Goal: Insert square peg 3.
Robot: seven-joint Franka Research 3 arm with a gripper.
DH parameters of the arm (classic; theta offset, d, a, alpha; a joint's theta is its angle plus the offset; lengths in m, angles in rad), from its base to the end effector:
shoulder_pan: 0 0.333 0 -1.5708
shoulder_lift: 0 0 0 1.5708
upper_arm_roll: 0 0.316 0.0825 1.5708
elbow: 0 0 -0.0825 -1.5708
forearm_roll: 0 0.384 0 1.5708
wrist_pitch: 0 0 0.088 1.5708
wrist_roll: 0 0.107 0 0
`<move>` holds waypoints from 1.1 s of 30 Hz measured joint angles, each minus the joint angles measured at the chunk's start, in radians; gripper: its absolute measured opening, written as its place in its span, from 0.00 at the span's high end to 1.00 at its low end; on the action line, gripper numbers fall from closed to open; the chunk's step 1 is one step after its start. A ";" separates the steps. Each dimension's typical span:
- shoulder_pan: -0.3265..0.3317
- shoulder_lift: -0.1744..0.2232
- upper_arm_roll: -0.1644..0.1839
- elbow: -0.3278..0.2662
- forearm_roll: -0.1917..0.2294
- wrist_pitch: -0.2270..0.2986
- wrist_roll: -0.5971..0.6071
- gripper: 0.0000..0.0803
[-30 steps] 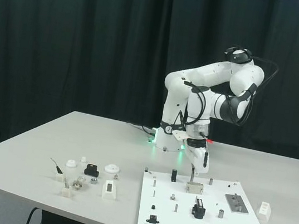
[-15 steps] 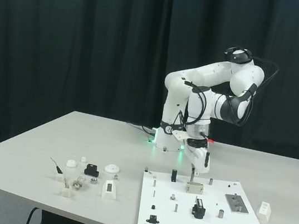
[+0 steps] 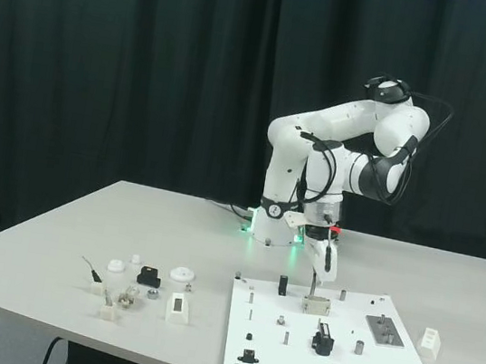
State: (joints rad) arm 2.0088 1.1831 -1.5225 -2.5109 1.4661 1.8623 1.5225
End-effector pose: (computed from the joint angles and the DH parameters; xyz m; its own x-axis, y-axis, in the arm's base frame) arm 0.3931 0.1808 0.2262 -0.4255 -0.9003 -0.0914 -0.9049 0.4233 0.0434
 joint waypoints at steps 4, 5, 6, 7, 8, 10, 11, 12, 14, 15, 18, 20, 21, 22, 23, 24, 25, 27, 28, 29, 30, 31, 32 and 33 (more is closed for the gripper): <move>0.001 0.000 0.001 0.000 0.001 0.002 0.034 0.86; 0.001 0.000 0.001 0.000 0.001 0.002 0.039 0.86; 0.001 0.000 0.001 0.000 0.001 0.003 0.042 0.86; 0.001 0.000 0.001 0.000 0.002 0.003 0.047 0.86; 0.001 0.000 0.001 0.000 0.002 0.003 0.053 0.86; 0.001 0.000 0.001 0.000 0.003 0.003 0.066 0.86; 0.001 0.000 0.001 0.000 0.003 0.004 0.073 0.86; 0.001 0.000 0.001 0.000 0.003 0.004 0.079 0.86; 0.001 0.000 0.001 0.000 0.004 0.004 0.087 0.86; 0.001 0.000 0.001 0.000 0.004 0.005 0.090 0.86; 0.001 0.000 0.001 -0.001 0.006 0.005 0.106 0.86; 0.001 0.000 0.001 -0.001 0.008 0.006 0.124 0.86; 0.001 0.000 0.001 -0.001 0.008 0.006 0.132 0.86; 0.001 0.000 0.001 -0.001 0.008 0.006 0.140 0.86; 0.001 0.000 0.001 -0.001 0.008 0.007 0.147 0.86; 0.002 0.000 0.001 -0.001 0.008 0.007 0.153 0.86; 0.002 0.000 0.001 -0.001 0.008 0.008 0.159 0.86; 0.003 0.000 0.002 -0.001 0.008 0.009 0.170 0.86; 0.003 0.000 0.002 -0.002 0.009 0.010 0.175 0.86; 0.003 0.000 0.002 -0.002 0.009 0.010 0.181 0.86; 0.003 0.000 0.002 -0.002 0.009 0.011 0.186 0.86; 0.003 0.000 0.002 -0.002 0.009 0.011 0.193 0.86; 0.004 0.000 0.002 -0.002 0.009 0.012 0.199 0.86; 0.004 0.000 0.002 -0.002 0.009 0.012 0.204 0.86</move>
State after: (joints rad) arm 2.0125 1.1831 -1.5205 -2.5130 1.4754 1.8741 1.7267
